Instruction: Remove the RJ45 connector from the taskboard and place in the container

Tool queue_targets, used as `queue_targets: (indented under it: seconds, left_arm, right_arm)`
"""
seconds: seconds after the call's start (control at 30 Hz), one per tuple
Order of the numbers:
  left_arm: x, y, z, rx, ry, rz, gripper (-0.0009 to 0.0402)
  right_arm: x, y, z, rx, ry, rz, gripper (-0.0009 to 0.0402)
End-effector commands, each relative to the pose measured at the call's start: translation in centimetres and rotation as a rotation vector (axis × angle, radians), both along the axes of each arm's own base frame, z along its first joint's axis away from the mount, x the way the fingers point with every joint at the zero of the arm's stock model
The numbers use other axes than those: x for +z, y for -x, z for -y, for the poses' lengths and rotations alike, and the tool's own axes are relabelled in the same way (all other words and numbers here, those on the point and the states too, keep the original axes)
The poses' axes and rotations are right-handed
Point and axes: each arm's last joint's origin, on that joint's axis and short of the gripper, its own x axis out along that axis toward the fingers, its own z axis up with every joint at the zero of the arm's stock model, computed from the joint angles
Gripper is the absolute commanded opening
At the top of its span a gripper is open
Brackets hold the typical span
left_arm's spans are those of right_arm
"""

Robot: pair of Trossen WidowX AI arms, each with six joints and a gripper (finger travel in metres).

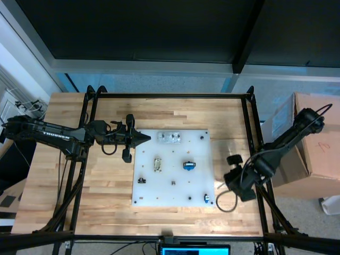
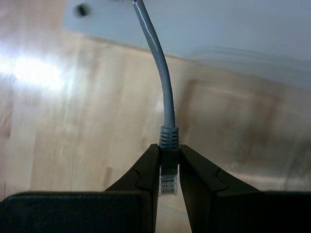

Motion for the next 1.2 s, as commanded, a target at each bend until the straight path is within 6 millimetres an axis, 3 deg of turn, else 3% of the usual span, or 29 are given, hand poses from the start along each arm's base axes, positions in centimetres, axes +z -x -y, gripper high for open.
queue_targets:
  seconds: [0.03,0.27,0.4,0.83,1.0,1.2]
  left_arm:
    - [0.0,0.0,0.0,0.0,0.0,0.0,0.0]
    - [0.0,0.0,0.0,0.0,0.0,0.0,0.0]
    - [0.0,0.0,0.0,0.0,0.0,0.0,0.0]
    - [0.0,0.0,0.0,0.0,0.0,0.0,0.0]
    - [0.0,0.0,0.0,0.0,0.0,0.0,0.0]
    - [0.0,0.0,0.0,0.0,0.0,0.0,0.0]
  right_arm:
    - [0.4,-0.3,1.6,-0.121,-0.01,0.017,0.0]
    - [0.0,-0.6,5.0,-0.327,0.007,-0.015,0.0002]
    - [-0.3,-0.6,6.1,-0.385,0.03,-0.052,0.0023]
    - [-1.0,-0.1,7.7,-0.446,0.026,-0.065,0.0203]
    - [-0.3,-0.9,8.9,-0.477,0.029,0.079,0.0244]
    - [1.5,-2.4,10.9,-0.437,-0.005,0.354,0.0225]
